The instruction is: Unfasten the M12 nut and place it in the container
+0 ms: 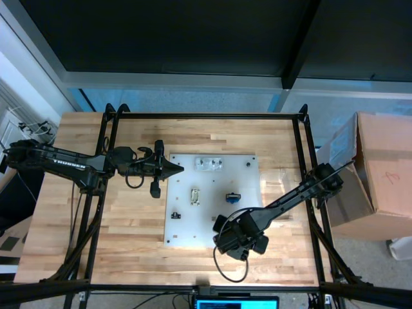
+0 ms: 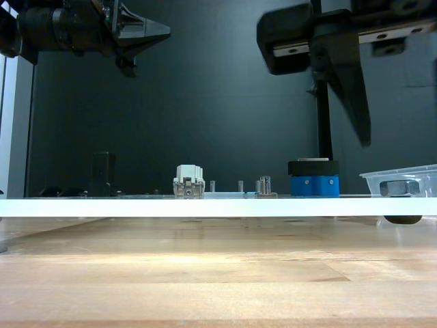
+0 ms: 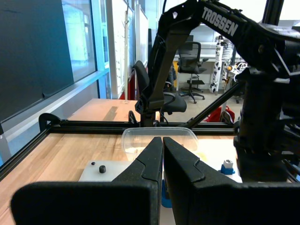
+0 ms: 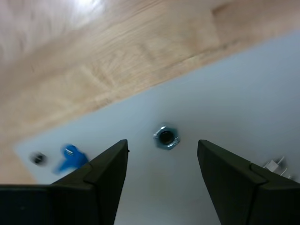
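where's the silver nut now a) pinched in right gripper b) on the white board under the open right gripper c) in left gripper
B: the silver nut sits unheld on the white board below the open right gripper; the left gripper hangs shut above the board's left edge.

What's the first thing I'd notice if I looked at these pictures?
Probably the right gripper, open and hanging above the small silver nut, which sits on its stud on the white board, not in the clear tray. Next, the left gripper, shut and held high over the board's far left edge.
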`<state>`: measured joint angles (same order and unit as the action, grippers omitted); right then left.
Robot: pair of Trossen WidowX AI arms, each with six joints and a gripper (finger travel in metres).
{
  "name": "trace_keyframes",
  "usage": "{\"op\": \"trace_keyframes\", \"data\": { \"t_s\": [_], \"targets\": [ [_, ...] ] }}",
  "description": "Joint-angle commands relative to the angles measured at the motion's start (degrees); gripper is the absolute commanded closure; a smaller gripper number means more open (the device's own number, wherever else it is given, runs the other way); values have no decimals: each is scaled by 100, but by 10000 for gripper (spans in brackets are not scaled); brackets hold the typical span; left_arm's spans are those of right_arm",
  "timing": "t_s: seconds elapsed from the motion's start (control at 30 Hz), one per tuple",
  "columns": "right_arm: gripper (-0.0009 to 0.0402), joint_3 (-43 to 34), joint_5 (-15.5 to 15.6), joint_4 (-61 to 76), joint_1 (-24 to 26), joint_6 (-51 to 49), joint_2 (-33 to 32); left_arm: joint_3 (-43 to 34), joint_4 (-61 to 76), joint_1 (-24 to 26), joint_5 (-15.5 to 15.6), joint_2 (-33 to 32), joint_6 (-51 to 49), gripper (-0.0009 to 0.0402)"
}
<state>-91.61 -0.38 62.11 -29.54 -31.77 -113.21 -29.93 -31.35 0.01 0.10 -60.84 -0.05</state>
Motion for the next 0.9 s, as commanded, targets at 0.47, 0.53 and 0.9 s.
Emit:
{"op": "trace_keyframes", "data": {
  "t_s": [0.47, 0.53, 0.9],
  "targets": [
    [394, 105, 203, -52, -68, 6194, 221, -2, -2, 0, -2, -2, 2, 393],
    [385, 160, 199, -212, -79, 6380, 221, -2, 0, -2, -2, -2, 2, 393],
    [393, 916, 345, -1252, -94, 6647, 223, -2, -2, 0, -2, -2, 2, 393]
  ]
}}
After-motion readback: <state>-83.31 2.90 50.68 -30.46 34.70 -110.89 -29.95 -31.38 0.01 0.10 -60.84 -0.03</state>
